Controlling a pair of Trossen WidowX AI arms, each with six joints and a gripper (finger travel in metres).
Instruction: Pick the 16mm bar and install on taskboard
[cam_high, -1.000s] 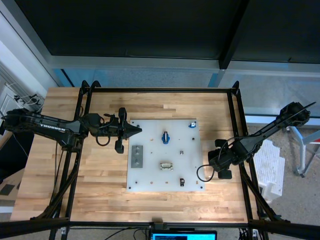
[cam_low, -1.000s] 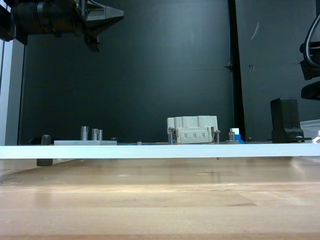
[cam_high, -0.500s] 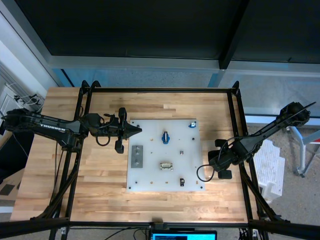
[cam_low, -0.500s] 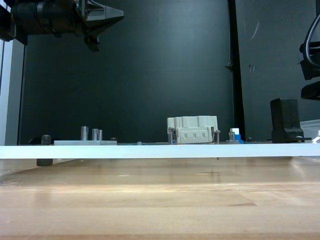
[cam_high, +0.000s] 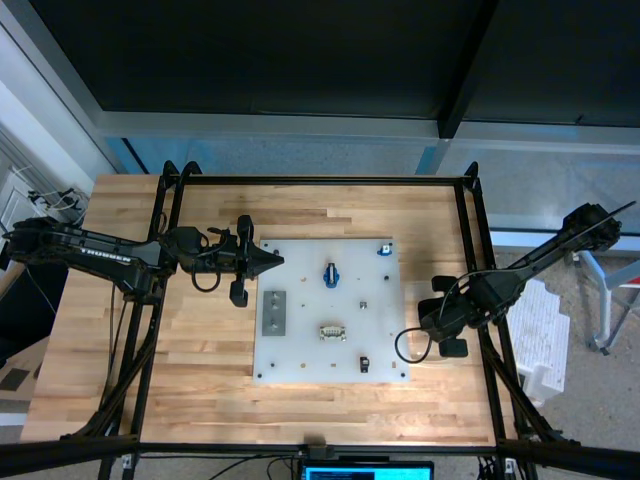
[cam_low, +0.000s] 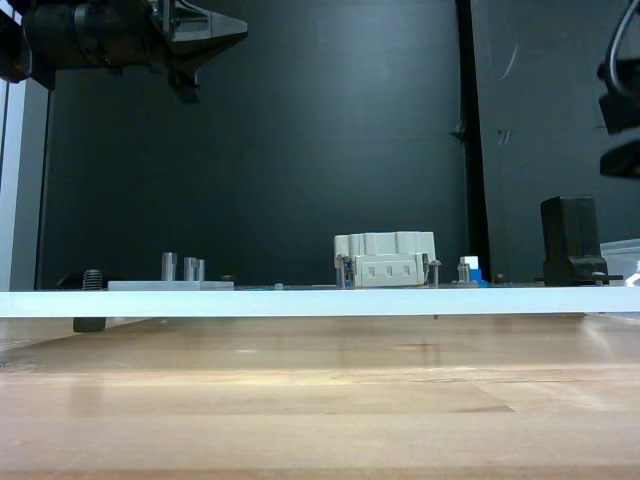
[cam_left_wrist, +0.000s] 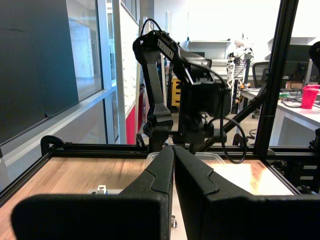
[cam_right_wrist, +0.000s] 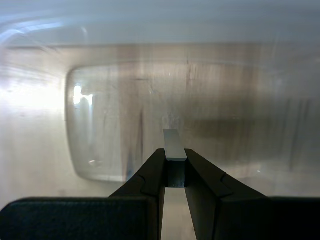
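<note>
16mm bar (cam_right_wrist: 174, 142), seemingly stiff and slippery, gripped by one end in the right pincer (cam_right_wrist: 174, 156) above a clear tray (cam_right_wrist: 100, 125); left pincer (cam_left_wrist: 171, 148) closed, empty, over the taskboard (cam_high: 300, 350) edge.

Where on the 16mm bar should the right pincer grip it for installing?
On its side walls at one end, from above, as the right pincer over the clear tray does now: the 16mm bar juts past the tips, its free end clear to enter a hole. The left pincer, shut, hovers over the taskboard's far-left corner.
</note>
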